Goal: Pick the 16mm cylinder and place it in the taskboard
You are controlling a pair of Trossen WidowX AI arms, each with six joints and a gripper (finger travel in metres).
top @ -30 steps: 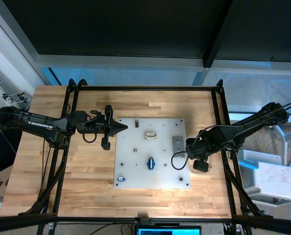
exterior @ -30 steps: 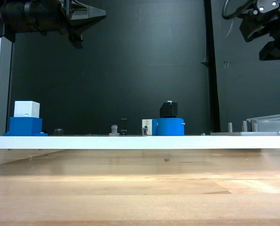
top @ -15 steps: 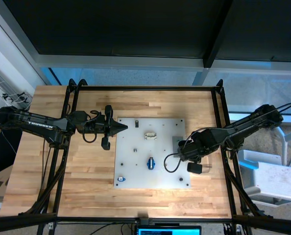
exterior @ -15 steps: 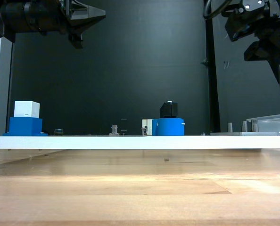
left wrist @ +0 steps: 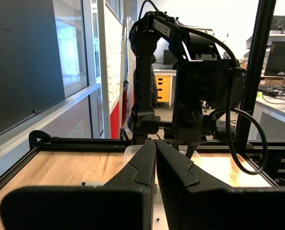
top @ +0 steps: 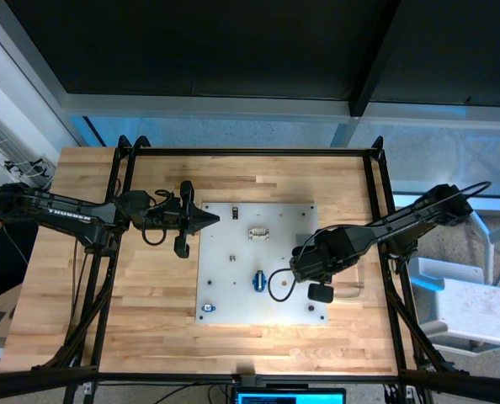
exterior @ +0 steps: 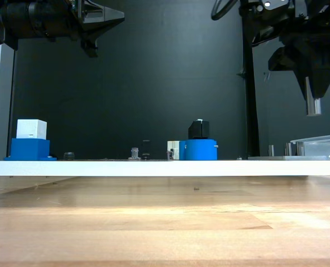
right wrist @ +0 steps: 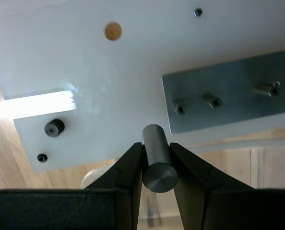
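My right gripper (right wrist: 155, 149) is shut on the 16mm cylinder (right wrist: 156, 158), a short dull-grey round peg held upright between the fingers. In the low view the cylinder (exterior: 312, 104) hangs well above the board under the right gripper (exterior: 311, 89). From above, the right gripper (top: 306, 267) hovers over the right part of the white taskboard (top: 233, 286). Below it lie the board's grey block (right wrist: 229, 91) and a round hole (right wrist: 113, 31). My left gripper (top: 210, 219) is shut and empty, held high at the board's left edge, also in the left wrist view (left wrist: 155, 158).
A blue fitting (top: 258, 280) and a beige connector (top: 258, 233) stand on the board. A clear plastic tray (exterior: 320, 146) sits just right of the board. A blue base with a white cube (exterior: 30, 142) is at the low view's left. Black frame bars ring the table.
The right arm has carried the cylinder leftward, from above the tray to over the taskboard's right part. The left arm has not moved.
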